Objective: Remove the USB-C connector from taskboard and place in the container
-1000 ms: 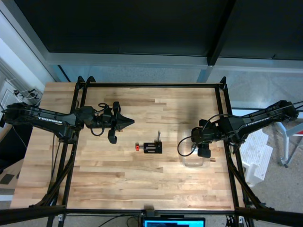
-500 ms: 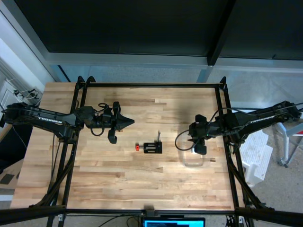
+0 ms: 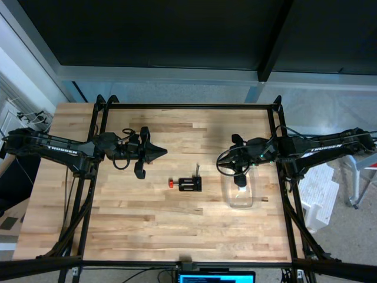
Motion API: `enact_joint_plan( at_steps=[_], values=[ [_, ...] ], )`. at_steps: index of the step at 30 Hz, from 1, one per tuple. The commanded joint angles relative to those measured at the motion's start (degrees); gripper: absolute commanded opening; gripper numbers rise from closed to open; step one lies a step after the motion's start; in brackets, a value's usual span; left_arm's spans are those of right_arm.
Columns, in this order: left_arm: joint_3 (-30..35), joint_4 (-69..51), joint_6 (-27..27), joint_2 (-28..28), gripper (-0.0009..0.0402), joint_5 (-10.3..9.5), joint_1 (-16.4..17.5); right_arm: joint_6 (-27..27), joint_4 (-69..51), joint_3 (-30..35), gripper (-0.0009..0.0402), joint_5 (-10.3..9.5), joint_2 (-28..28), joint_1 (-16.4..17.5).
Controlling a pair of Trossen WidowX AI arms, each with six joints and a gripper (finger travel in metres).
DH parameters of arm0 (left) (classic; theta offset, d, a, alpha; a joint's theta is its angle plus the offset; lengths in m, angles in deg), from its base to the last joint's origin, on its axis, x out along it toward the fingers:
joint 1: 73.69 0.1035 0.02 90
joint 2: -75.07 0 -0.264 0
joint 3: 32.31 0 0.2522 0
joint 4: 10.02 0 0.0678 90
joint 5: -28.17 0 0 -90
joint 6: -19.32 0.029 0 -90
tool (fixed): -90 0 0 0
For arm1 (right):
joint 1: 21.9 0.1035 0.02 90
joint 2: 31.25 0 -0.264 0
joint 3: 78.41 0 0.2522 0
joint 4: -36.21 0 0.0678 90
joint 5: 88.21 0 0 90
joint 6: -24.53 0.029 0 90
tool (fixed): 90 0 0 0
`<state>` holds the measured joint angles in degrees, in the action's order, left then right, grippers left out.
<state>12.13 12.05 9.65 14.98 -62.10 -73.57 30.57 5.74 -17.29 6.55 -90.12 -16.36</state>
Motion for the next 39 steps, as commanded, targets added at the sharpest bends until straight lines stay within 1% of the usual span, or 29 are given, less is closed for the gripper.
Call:
enact_joint_plan(
  at_steps=[1, 4, 7, 9, 15, 22, 23, 25, 33, 36, 39],
  values=[
    [0.02, 0.0, 0.0, -0.02, 0.0, 0.02, 0.02, -0.85, 4.83, -0.02, -0.0002, -1.4, -0.04, -1.68],
    [0.02, 0.0, 0.0, -0.02, 0.0, 0.02, 0.02, -2.27, 9.01, -0.02, 0.0003, -1.51, -0.04, -3.48],
    [0.02, 0.0, 0.0, -0.02, 0.0, 0.02, 0.02, -4.07, 12.98, -0.02, -0.0001, -2.4, -0.52, -5.14],
    [0.02, 0.0, 0.0, -0.02, 0.0, 0.02, 0.02, -4.15, 16.02, -0.09, 0.0001, -3.54, -0.96, -5.81],
    [0.02, 0.02, 0.0, -0.02, 0.0, 0.02, 0.02, -4.17, 25.22, -0.59, 0.0, -3.5, -2.75, -5.92],
    [0.02, 0.02, 0.0, -0.02, 0.0, 0.02, 0.02, -4.61, 34.97, -3.43, 0.0, -2.99, -3.52, -5.95],
    [0.02, 0.0, 0.0, -0.02, 0.0, 0.02, 0.02, -4.59, 35.71, -3.8, 0.0, -2.6, -3.5, -5.95],
    [0.02, 0.0, 0.0, -0.02, 0.0, 0.02, 0.02, -4.61, 36.65, -4.31, 0.0, -2.6, -3.48, -5.95],
    [0.02, 0.0, 0.0, -0.02, 0.0, 0.02, 0.02, -4.57, 40.54, -6.95, 0.0, -3.19, -2.8, -6.16],
    [0.02, 0.0, 0.0, -0.02, 0.0, 0.04, 0.0, -3.41, 42.49, -8.66, 0.0, -3.28, -2.54, -6.34],
    [0.02, 0.0, 0.0, -0.02, 0.0, 0.02, 0.02, -3.45, 43.21, -9.62, 0.0, -3.32, -2.27, -6.4]
  ],
)
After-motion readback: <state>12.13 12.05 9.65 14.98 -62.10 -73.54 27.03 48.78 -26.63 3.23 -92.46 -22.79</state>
